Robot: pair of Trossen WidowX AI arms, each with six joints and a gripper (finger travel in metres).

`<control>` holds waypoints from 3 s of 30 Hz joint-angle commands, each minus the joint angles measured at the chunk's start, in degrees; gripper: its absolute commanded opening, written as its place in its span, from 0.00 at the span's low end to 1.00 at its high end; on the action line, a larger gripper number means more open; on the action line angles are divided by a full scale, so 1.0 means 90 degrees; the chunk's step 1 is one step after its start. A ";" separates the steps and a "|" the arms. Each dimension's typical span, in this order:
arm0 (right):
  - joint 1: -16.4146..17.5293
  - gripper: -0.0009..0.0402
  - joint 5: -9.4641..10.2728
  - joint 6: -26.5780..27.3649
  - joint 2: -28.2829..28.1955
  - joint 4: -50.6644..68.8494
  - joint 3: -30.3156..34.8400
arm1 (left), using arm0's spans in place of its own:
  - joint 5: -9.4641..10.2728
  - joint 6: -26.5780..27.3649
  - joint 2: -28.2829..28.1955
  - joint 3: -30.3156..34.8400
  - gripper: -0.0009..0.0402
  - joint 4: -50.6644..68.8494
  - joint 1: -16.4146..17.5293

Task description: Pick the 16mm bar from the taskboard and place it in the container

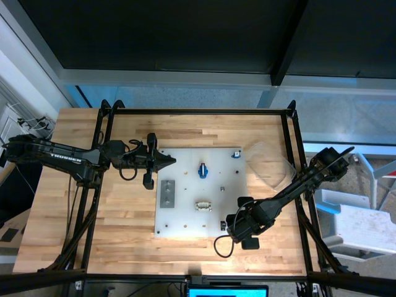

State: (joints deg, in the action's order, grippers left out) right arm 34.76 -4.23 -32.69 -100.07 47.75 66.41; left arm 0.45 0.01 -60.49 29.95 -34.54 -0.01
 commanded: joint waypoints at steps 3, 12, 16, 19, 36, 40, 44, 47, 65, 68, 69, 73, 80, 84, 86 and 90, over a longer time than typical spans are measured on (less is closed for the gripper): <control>-0.0005 0.15 -0.0024 0.0002 0.0000 0.0007 0.0005 | 0.0000 0.0000 0.0000 0.0000 0.02 0.0000 0.0002; -0.0002 0.09 -0.0024 0.0002 0.0083 0.0027 0.0053 | 0.0000 0.0000 0.0000 0.0000 0.02 0.0000 0.0000; -0.0005 0.09 -0.0024 0.0000 0.0194 0.0070 0.0075 | 0.0000 0.0000 0.0000 0.0000 0.02 0.0000 0.0002; -0.0007 0.09 -0.0027 0.0012 0.0245 0.0274 0.0180 | 0.0000 0.0000 0.0000 0.0000 0.02 0.0000 0.0002; -0.0104 0.09 -0.0080 0.0194 0.0906 0.1090 0.0823 | 0.0000 0.0000 0.0000 0.0000 0.02 0.0000 0.0002; -0.0182 0.09 -0.0083 0.0221 0.1129 0.1360 0.0964 | 0.0000 0.0000 0.0000 0.0000 0.02 0.0000 0.0002; -0.0228 0.09 -0.0078 0.0231 0.1258 0.1673 0.1212 | 0.0000 0.0000 0.0000 0.0000 0.02 0.0000 0.0002; -0.0257 0.09 -0.0078 0.0228 0.1333 0.1770 0.1321 | 0.0000 0.0000 0.0000 0.0000 0.02 0.0000 0.0002; -0.1158 0.09 -0.0078 0.0209 0.1717 0.1936 0.1217 | 0.0000 0.0000 0.0000 0.0000 0.02 0.0000 0.0002; -0.1433 0.09 -0.0078 0.0204 0.1807 0.2113 0.1214 | 0.0000 0.0000 0.0000 0.0000 0.02 0.0000 0.0000; -0.1549 0.09 -0.0078 0.0197 0.1831 0.2176 0.1214 | 0.0000 0.0000 0.0000 0.0000 0.02 0.0000 0.0002; -0.2057 0.09 -0.0080 0.0189 0.1979 0.2390 0.1205 | 0.0000 0.0000 0.0000 0.0000 0.02 0.0000 0.0002; -0.2883 0.09 -0.0078 0.0418 0.2346 0.2460 0.0940 | 0.0000 0.0000 0.0000 0.0000 0.02 0.0000 0.0000; -0.3300 0.09 -0.0075 0.0537 0.2589 0.2494 0.0680 | 0.0000 0.0000 0.0002 0.0000 0.02 0.0000 0.0000; -0.3497 0.09 -0.0073 0.0573 0.2691 0.2509 0.0563 | 0.0000 0.0000 0.0000 0.0000 0.02 0.0000 0.0000; -0.3888 0.09 -0.0073 0.0719 0.2875 0.2506 0.0267 | 0.0000 0.0000 0.0000 0.0000 0.02 0.0000 0.0000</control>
State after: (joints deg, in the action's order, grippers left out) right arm 0.82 -4.89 -26.85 -74.59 70.35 69.58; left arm 0.47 0.03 -60.49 29.95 -34.52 -0.01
